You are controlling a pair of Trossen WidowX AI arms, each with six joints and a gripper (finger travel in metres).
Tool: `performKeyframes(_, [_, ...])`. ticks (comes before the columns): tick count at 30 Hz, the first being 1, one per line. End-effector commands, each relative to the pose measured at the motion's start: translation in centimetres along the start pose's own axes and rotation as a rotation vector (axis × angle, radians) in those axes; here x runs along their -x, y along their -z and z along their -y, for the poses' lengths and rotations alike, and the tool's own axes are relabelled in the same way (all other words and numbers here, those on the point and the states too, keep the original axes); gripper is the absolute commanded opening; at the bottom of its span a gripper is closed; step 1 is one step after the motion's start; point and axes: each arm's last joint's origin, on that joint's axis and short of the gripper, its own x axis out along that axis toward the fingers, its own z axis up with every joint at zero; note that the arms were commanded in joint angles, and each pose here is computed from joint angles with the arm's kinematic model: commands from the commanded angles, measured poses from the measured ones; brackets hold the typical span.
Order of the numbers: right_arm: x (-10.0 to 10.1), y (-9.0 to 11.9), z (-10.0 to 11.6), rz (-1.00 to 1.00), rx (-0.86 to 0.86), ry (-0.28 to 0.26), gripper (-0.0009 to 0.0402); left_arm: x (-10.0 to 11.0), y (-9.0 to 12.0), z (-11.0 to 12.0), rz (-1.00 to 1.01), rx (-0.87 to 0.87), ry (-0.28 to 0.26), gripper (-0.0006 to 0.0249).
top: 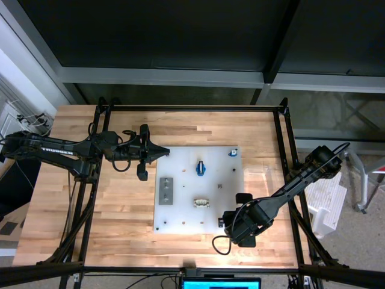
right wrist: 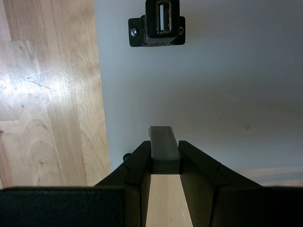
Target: Pick the 16mm bar and install on taskboard
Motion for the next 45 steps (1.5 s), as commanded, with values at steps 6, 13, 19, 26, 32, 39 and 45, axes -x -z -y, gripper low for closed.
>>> performKeyframes(6, [-0.03, 0.05, -0.01, -0.005, 0.006, -0.003, 0.0, 0.0, 0.0, 0.0, 0.0, 0.0, 0.0, 0.0])
performKeyframes(13, [-0.05, 0.11, -0.04, -0.008, 0.011, -0.004, 0.0, 0.0, 0.0, 0.0, 0.0, 0.0, 0.0, 0.0])
performKeyframes(19, [-0.06, 0.11, -0.05, -0.007, 0.022, -0.001, 0.0, 0.0, 0.0, 0.0, 0.0, 0.0, 0.0, 0.0])
performKeyframes(26, [-0.18, 0.12, -0.13, -0.009, 0.028, -0.001, 0.0, 0.0, 0.0, -0.01, 0.0, 0.0, 0.0, 0.0])
performKeyframes(32, [-0.23, 0.16, -0.15, -0.01, 0.03, -0.001, 0.0, 0.0, 0.0, -0.01, 0.0, 0.0, 0.0, 0.0])
performKeyframes(39, [-0.53, 0.22, -0.2, -0.004, 0.03, -0.008, 0.0, 0.0, 0.0, -0.01, 0.0, 0.0, 0.0, 0.0])
performKeyframes(45, [-0.89, 0.35, -0.13, -0.005, 0.03, -0.004, 0.0, 0.0, 0.0, -0.01, 0.0, 0.0, 0.0, 0.0])
